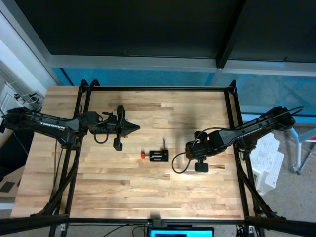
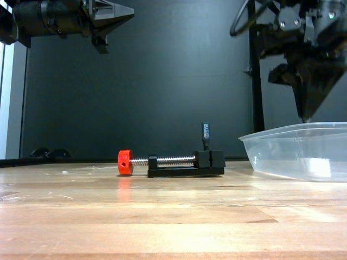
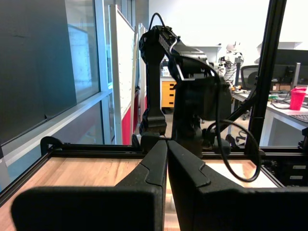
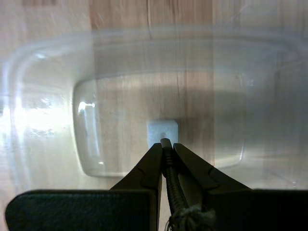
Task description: Pick the usb-c connector and install on the hub
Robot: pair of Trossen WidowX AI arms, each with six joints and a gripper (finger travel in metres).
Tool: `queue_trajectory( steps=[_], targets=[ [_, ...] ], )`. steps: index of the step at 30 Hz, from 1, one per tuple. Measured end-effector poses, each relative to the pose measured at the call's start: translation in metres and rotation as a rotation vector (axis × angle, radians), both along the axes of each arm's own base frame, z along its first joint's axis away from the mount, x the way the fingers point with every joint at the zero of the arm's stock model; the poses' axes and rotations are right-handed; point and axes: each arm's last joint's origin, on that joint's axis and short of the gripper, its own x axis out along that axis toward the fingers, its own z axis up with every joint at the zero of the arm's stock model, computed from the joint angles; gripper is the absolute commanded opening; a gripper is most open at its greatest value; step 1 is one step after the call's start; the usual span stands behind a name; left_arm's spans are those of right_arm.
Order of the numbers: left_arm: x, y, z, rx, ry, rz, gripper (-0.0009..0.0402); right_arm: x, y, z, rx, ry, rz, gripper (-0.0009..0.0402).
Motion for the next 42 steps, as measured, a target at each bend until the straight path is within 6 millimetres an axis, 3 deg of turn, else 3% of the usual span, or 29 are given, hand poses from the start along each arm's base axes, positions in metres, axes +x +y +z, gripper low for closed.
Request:
queue_trajectory(
  steps=[10, 22, 42],
  targets=[
    [0.000, 0.000, 0.000, 0.000, 0.001, 0.000, 0.0000, 0.007, 0.002, 0.038, -0.005, -0.035, 0.061, 0.0000],
    [0.000, 0.000, 0.000, 0.000, 0.000, 0.000, 0.0000, 0.017, -0.005, 0.047, -0.002, -0.065, 0.037, 0.0000],
    [0.000, 0.000, 0.000, 0.000, -0.001, 0.000, 0.0000, 0.090, -0.006, 0.043, -0.012, -0.058, 0.006, 0.0000]
  ],
)
